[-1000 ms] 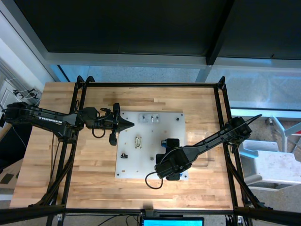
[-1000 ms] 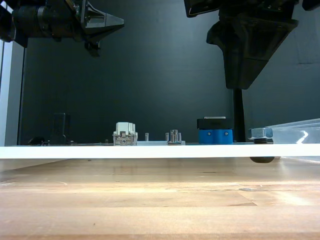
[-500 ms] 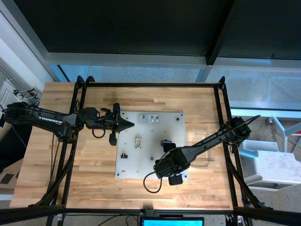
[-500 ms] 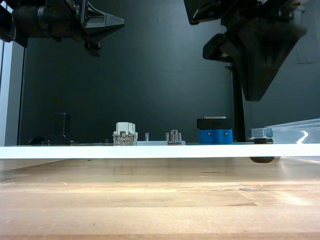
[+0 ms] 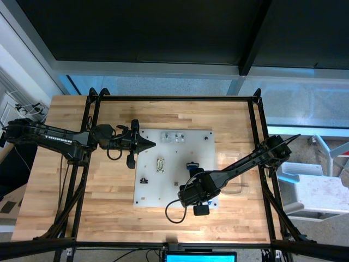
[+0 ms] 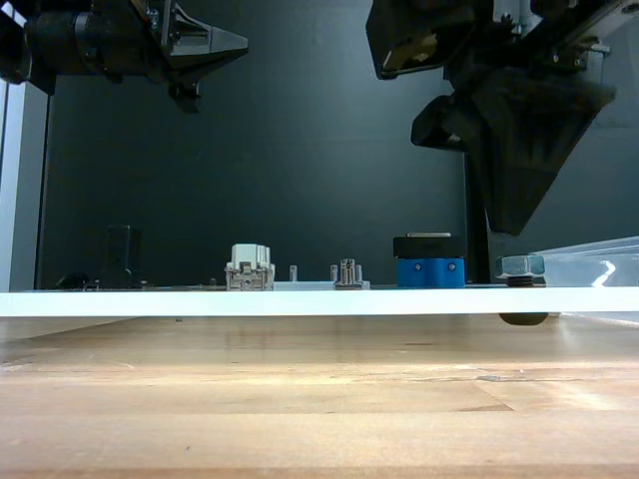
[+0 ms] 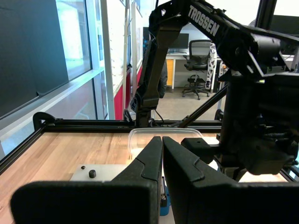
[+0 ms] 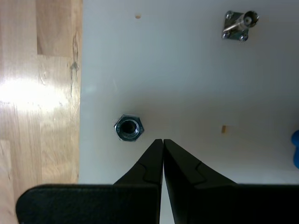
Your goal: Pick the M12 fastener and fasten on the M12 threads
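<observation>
fingers of the right gripper are pressed together, empty, above the white board's right end; the left gripper, likewise closed, hangs at upper left. the m12 nut sits on its stud, just beside the right tips.

Soft overhead light fills the high view, and the wooden counter reads warm and clear. In the low view the left claw, high at the left, and the right claw, above the white board's right end, are black silhouettes on a dark backdrop. Glare bleaches counter wood in the right wrist view; the nut is sharp.
</observation>
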Controlling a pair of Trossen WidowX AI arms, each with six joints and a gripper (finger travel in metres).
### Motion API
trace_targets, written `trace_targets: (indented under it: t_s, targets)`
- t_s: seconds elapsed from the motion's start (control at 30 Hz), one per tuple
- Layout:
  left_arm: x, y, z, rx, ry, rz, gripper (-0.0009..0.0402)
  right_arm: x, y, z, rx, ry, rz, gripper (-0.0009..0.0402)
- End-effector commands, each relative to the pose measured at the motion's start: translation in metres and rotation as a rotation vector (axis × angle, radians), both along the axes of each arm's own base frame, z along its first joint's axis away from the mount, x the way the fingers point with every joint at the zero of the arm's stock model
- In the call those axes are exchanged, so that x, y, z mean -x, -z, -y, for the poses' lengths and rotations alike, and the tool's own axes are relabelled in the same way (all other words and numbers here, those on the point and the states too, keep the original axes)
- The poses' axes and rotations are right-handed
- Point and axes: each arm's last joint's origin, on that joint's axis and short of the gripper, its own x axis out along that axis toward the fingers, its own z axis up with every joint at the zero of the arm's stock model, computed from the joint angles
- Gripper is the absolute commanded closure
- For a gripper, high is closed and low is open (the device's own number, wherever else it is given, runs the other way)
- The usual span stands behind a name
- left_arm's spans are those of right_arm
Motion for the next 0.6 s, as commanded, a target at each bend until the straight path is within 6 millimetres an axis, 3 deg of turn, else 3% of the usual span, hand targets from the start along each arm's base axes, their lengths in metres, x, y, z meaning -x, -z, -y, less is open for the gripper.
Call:
trace_targets:
  t_s: [0.03, 0.6]
  targets:
    - [0.0, 0.0, 0.0, 0.0, 0.0, 0.0, 0.0393, 0.002, 0.005, -0.001, -0.002, 0.022, -0.005, 0.0393]
    - [0.0, 0.0, 0.0, 0.0, 0.0, 0.0, 0.0393, 0.0, 0.016, -0.007, -0.028, 0.043, -0.022, 0.0393]
